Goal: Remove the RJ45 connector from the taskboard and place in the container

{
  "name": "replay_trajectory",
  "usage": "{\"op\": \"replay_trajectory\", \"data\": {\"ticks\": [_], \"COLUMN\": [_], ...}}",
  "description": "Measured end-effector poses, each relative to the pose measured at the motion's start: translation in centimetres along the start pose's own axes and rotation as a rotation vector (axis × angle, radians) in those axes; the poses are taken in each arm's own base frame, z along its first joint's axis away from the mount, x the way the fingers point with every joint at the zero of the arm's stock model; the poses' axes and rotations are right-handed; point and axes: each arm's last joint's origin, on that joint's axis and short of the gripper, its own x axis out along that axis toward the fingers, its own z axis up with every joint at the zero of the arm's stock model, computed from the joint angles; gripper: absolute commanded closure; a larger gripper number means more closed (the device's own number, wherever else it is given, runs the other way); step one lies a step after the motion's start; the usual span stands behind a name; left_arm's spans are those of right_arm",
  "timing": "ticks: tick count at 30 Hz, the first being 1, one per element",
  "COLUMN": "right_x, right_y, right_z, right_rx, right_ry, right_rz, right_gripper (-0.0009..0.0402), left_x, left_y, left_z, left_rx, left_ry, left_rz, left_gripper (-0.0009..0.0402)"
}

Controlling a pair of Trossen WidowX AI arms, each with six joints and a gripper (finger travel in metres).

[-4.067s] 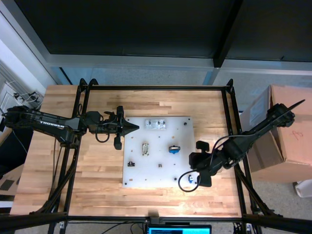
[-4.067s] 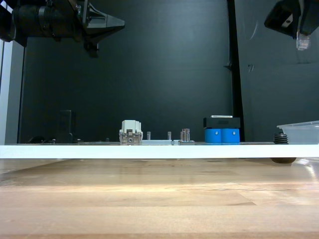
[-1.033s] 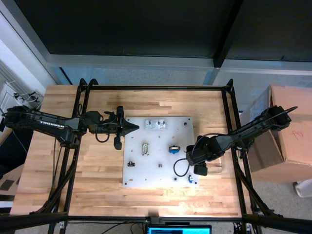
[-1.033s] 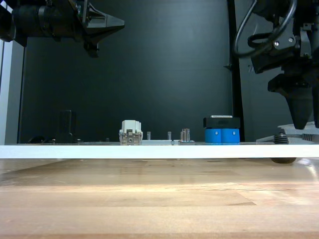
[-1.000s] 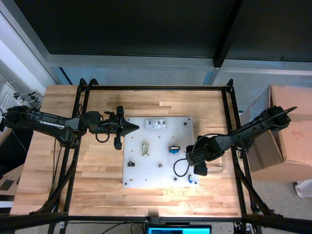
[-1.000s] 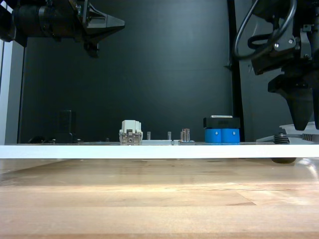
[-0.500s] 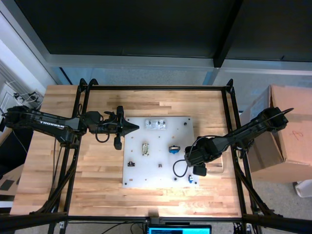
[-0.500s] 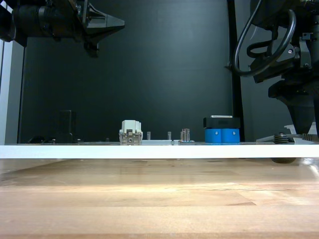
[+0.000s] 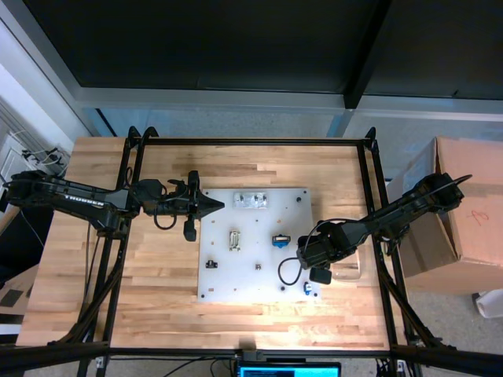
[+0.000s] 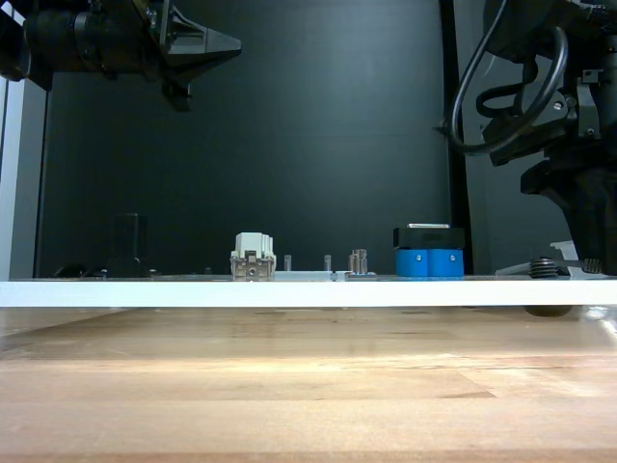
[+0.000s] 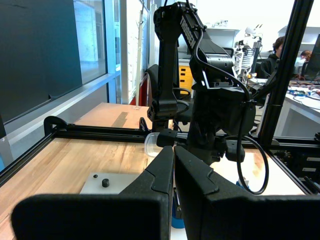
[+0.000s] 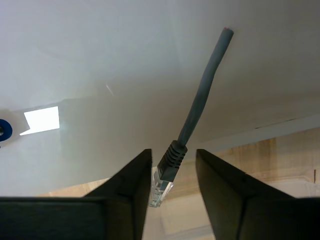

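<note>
The RJ45 connector [image 12: 162,185] lies free directly under the right gripper [image 12: 172,155], in the gap between its spread fingers and closer to one finger than the other. Its grey cable stub runs on along that gap, slightly slanted. This is at the taskboard's [image 9: 251,283] right edge by the clear container [image 9: 351,271], though whether the plug is inside it cannot be told. The left gripper [image 9: 214,206], its fingers pressed together, hangs high over the board's far left corner, well away from the plug.
</note>
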Motion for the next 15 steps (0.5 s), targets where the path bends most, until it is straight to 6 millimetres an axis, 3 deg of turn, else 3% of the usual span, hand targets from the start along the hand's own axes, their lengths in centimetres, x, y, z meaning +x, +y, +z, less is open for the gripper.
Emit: {"op": "replay_trajectory", "data": {"ticks": [8, 15], "right_x": [0.01, -0.23], "right_y": [0.00, -0.02], "right_z": [0.04, 0.05], "right_rx": [0.006, 0.011], "right_ry": [-0.004, -0.015], "right_rz": [0.001, 0.009], "right_gripper": [0.0396, 0.0395], "left_x": [0.00, 0.00], "left_y": [0.00, 0.00], "left_z": [-0.01, -0.01], "left_rx": [0.000, 0.000], "left_ry": [0.000, 0.000], "left_rz": [0.000, 0.000], "left_gripper": [0.0393, 0.0393]}}
